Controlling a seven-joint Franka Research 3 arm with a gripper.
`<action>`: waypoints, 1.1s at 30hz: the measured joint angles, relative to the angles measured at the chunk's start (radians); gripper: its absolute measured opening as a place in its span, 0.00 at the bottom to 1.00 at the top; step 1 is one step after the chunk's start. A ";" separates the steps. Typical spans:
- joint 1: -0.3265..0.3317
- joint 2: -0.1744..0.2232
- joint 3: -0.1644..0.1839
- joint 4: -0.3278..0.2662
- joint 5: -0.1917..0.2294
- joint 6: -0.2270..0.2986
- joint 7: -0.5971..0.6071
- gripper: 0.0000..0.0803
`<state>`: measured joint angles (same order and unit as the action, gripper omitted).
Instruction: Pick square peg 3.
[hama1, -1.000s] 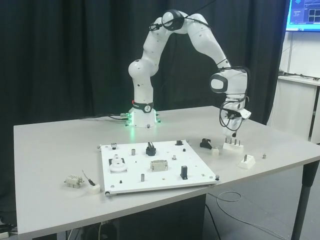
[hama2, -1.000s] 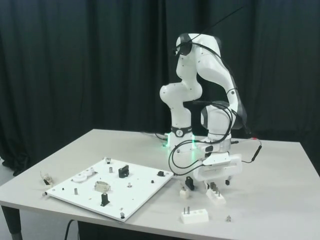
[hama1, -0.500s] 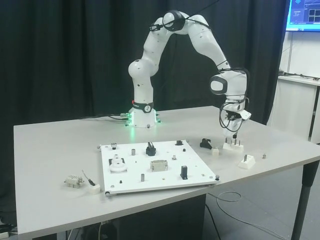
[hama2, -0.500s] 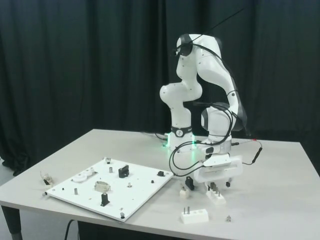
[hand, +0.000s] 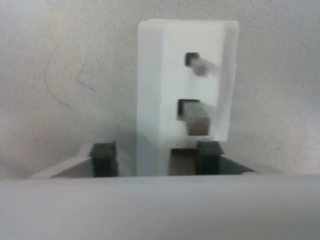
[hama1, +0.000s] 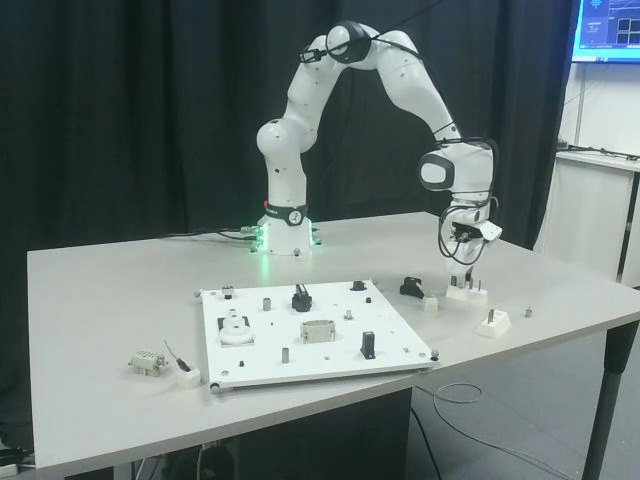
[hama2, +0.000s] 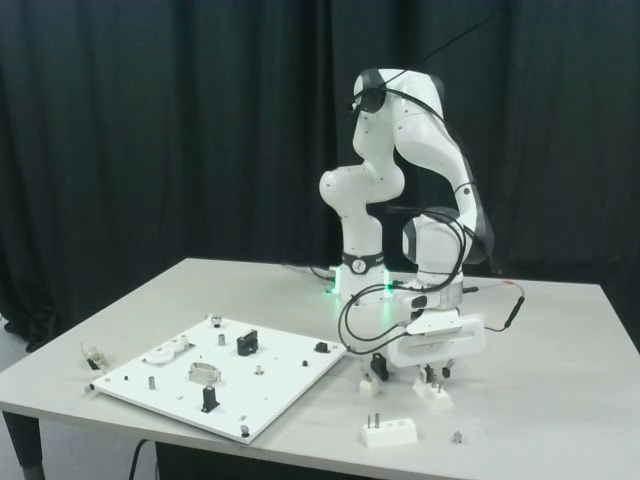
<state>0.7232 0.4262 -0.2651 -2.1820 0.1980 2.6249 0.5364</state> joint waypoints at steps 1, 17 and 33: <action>0.000 0.000 0.000 0.000 0.000 0.000 0.000 0.46; -0.009 -0.004 0.001 0.000 0.000 0.000 0.000 0.14; -0.011 -0.089 0.000 0.000 0.016 -0.070 0.046 0.15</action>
<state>0.7126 0.3373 -0.2648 -2.1820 0.2144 2.5546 0.5828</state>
